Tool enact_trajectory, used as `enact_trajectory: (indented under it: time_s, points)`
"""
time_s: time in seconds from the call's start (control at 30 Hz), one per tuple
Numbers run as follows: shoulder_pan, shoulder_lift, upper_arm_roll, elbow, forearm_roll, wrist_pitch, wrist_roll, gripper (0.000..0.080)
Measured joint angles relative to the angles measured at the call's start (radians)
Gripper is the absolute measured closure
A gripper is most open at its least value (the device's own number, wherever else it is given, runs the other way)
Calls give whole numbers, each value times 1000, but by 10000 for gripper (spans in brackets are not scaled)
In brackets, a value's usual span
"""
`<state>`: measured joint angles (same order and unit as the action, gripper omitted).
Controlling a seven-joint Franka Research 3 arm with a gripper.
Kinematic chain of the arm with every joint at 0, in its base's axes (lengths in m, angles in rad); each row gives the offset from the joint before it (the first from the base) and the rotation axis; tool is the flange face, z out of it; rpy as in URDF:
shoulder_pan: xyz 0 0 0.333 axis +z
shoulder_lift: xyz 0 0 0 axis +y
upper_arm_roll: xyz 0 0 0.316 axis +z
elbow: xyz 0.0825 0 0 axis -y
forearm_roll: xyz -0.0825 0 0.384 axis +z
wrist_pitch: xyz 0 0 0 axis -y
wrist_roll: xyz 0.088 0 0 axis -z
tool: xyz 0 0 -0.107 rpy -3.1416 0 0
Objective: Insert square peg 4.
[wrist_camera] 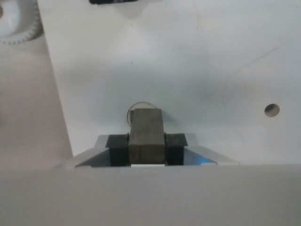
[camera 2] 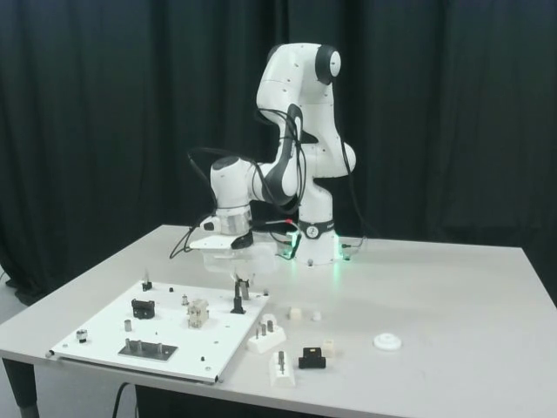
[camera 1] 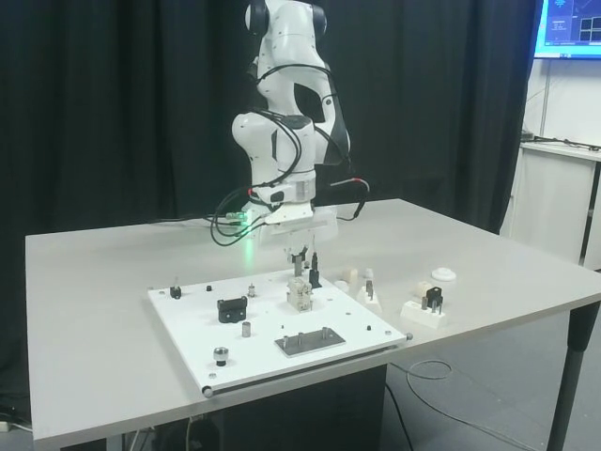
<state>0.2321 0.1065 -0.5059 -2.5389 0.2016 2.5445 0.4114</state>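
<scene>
Black curtains closed off the room behind a grey desk (camera 1: 84, 282), and a white board (camera 1: 188, 343) lay flat on it below the arm. Left of the hand in the first room view, a small black block (camera 1: 232, 307) sat on the board. The hand (camera 1: 299, 255) hung low over the board's far edge with its two black fingers (wrist_camera: 118, 149) pressed against opposite flanks of the square peg (wrist_camera: 146, 136), which pointed straight down between them. Just under the peg's tip, the wrist view showed a faint round rim (wrist_camera: 139, 106) on the board; whether that was the target socket could not be told. A white toothed gear (wrist_camera: 21, 26) lay well off to one side on the desk. Right of the hand, loose white holders (camera 1: 424, 308) stood on the bare desk.

The peg looked like a stiff, fairly light metal bar with smooth faces, likely slippery; a firm pinch on two flat sides, high on the shank, would leave its lower end free for the hole.
</scene>
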Motion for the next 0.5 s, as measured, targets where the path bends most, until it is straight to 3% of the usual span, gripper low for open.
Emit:
enact_trajectory:
  time_s: [0.5]
  points:
    - [5,7,0,0,6,3,0,649]
